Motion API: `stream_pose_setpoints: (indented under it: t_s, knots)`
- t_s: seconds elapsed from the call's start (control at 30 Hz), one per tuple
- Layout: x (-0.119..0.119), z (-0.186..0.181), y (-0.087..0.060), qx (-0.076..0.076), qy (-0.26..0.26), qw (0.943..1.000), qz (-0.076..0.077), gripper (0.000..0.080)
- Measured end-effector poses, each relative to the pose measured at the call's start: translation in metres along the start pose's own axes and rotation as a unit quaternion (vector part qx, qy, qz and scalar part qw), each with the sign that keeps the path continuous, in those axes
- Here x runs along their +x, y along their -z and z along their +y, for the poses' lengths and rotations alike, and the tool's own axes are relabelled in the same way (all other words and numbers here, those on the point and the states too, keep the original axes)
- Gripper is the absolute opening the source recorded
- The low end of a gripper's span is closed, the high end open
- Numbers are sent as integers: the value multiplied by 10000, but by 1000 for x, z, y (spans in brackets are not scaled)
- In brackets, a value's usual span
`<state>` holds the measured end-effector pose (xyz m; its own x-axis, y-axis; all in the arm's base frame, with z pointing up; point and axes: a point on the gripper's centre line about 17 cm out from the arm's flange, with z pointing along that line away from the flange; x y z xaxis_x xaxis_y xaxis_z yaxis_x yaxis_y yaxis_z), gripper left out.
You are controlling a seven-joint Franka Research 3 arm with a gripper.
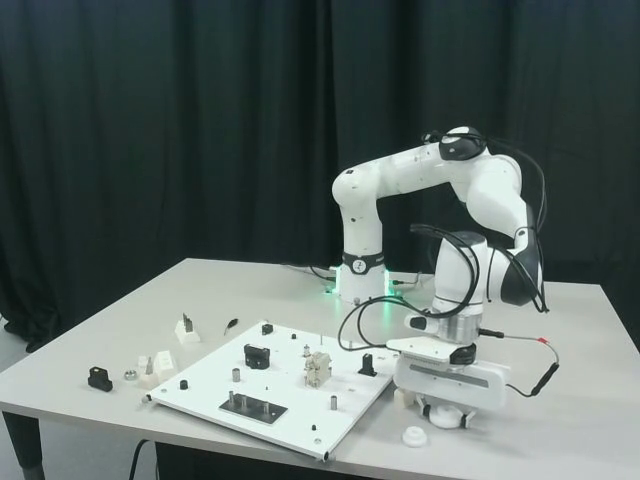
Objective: Insert large gear.
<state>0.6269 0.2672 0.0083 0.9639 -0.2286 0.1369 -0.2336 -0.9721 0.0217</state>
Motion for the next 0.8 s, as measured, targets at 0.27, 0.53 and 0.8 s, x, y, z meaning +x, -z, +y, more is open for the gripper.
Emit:
stream_pose_setpoints:
  t_s: [0.27, 0.53, 0.8]
  knots:
    - [4, 4, 7, -27, -4, 10000, 16, 599]
    - [8, 6, 13, -32, -28, 10000, 21, 597]
    - [18, 12, 22, -61, 23, 9999, 102, 597]
